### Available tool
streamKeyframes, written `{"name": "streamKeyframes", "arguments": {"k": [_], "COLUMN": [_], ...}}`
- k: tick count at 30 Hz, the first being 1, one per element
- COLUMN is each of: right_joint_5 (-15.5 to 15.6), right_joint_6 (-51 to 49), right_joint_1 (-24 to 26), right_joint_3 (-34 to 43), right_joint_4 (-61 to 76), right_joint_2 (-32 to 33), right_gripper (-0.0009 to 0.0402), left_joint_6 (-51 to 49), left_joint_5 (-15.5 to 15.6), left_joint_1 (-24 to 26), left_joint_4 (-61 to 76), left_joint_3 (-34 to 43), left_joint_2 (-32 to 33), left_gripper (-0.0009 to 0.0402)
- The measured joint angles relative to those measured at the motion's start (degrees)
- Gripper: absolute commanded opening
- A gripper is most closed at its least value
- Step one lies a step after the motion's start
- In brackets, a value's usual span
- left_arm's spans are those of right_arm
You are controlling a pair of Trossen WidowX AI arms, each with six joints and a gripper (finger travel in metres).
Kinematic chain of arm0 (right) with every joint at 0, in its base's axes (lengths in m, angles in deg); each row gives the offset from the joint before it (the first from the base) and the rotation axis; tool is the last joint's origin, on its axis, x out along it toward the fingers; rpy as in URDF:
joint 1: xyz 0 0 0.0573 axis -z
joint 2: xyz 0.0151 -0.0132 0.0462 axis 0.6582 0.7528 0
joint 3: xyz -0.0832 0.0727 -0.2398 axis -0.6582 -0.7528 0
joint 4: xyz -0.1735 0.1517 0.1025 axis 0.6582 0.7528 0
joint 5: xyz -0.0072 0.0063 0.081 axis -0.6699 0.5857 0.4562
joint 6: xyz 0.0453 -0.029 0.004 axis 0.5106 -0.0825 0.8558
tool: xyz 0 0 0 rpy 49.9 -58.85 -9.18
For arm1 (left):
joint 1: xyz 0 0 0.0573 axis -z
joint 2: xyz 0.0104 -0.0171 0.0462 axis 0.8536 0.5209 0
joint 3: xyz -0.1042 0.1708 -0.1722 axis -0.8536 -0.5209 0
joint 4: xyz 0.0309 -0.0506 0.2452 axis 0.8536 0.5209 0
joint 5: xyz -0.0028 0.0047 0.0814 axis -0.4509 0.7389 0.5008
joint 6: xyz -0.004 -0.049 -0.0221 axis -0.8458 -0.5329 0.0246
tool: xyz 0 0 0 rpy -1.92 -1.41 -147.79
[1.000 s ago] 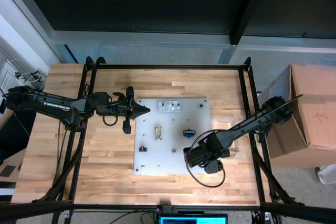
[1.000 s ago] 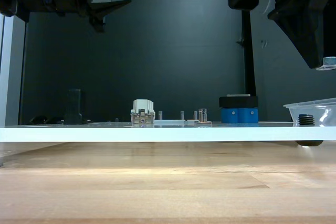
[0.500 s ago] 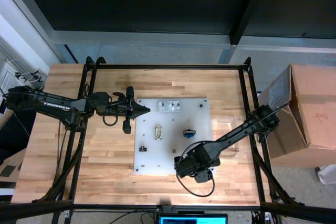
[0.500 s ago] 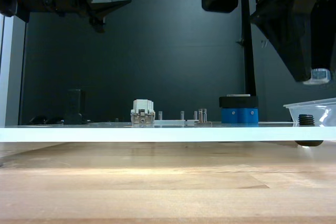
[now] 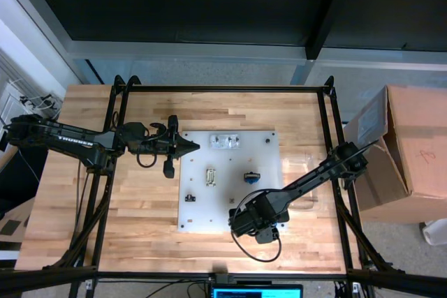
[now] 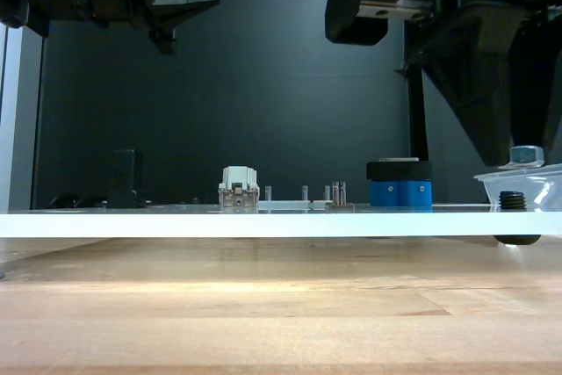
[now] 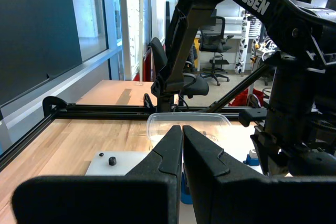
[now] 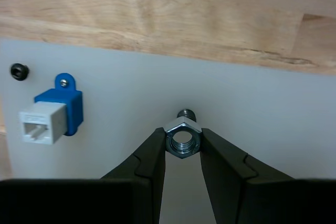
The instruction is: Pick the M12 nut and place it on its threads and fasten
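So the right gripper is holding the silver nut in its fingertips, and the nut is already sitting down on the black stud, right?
Not quite. The right gripper does hold the nut, but the low view shows it hanging above the stud, whose ribs are bare. The left gripper is shut over the board's left edge.

The M12 nut (image 8: pixel 182 141) is bright, glossy silver metal, pinched between the matt black plastic fingers (image 8: pixel 155 148) of the right gripper (image 8: pixel 182 138). It hangs over, and clear of, the dull black ribbed stud (image 8: pixel 186 114) on the smooth, matt white board (image 8: pixel 273 114). The left gripper (image 7: pixel 182 129), raised above the board's left edge with tips together, shows the same matt black plastic. The table (image 8: pixel 157 3) is pale, grained wood with a light sheen, the tray (image 6: pixel 540 189) clear glossy plastic, the box (image 5: pixel 412 151) plain brown cardboard.
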Motion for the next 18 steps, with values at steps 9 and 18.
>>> {"name": "streamKeyframes", "arguments": {"k": [9, 18], "right_joint_5": [0.02, 0.52], "right_joint_6": [-0.02, 0.0], "right_joint_1": [0.28, 0.28], "right_joint_3": [-0.07, -0.79], "right_joint_4": [-0.94, -2.14], "right_joint_2": [0.59, 0.59], "right_gripper": [0.002, 0.002], "left_joint_6": [-0.02, 0.0], "left_joint_5": [-0.02, -0.02], "left_joint_1": [0.0, 0.0], "left_joint_4": [-0.02, -0.02], "left_joint_3": [0.0, 0.02], "left_joint_2": [0.0, 0.0], "left_gripper": [0.0, 0.0]}}
